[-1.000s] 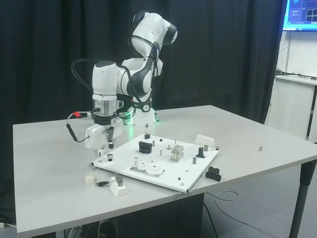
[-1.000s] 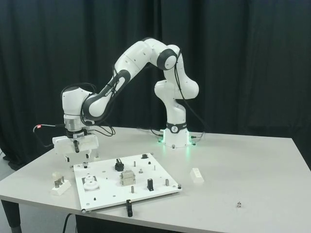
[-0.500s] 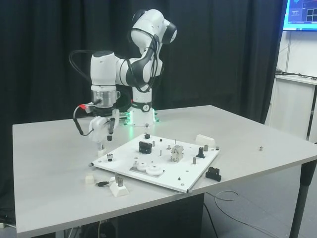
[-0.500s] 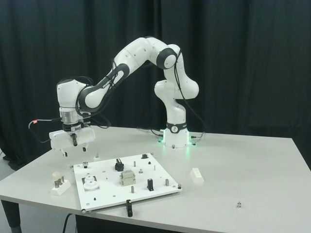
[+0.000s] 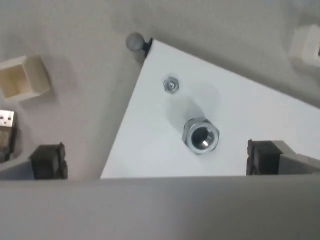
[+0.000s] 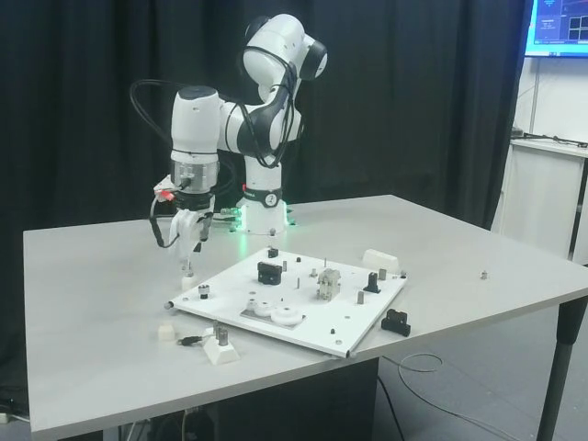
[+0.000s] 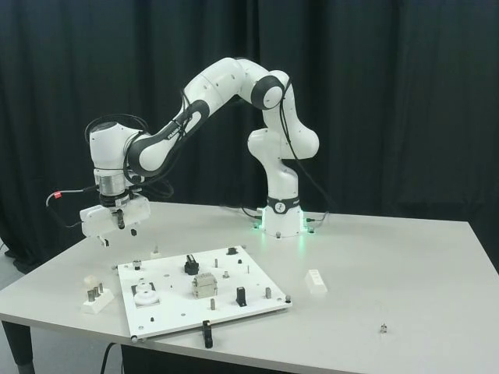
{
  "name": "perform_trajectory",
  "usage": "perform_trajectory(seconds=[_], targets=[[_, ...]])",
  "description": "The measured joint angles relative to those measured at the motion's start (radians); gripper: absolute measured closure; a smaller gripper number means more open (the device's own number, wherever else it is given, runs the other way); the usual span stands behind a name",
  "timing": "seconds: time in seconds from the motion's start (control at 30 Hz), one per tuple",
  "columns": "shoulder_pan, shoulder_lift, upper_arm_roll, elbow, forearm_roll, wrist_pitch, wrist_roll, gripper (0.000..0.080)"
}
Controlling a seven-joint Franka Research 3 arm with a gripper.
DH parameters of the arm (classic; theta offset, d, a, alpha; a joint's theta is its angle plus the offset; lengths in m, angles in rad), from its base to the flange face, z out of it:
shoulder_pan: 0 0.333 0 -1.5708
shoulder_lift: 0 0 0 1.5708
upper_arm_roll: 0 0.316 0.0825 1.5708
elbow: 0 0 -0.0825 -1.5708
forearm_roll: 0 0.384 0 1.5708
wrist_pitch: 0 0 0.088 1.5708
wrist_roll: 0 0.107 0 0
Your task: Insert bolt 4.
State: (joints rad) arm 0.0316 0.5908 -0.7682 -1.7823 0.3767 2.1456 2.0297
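Risen off the white board [image 6: 303,308], tool [image 6: 191,246] spread wide, empty, fingertips cut off in wrist view

Two room cams far back, different sides of the counter [image 6: 110,303], both catching arm and white board [image 7: 179,312], wrist cam close, straight down past the claw [image 5: 155,160] onto that board's corner

White board [image 5: 240,120] corner in view over grey table [image 5: 85,35] — big hex nut [image 5: 200,136] standing on it, small hex nut [image 5: 171,84] nearer the corner. Grey round foot [image 5: 134,41] at the corner tip. Open white box [image 5: 23,77] on the table beside the board. Black fingertips [image 5: 48,161] well apart — nothing between them.
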Motion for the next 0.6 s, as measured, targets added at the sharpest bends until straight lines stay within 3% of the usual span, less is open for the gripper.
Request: perform_trajectory(seconds=[0.6], targets=[[-0.017,-0.01,0.0,0.0,-0.04,-0.015,-0.066,0.0003]])
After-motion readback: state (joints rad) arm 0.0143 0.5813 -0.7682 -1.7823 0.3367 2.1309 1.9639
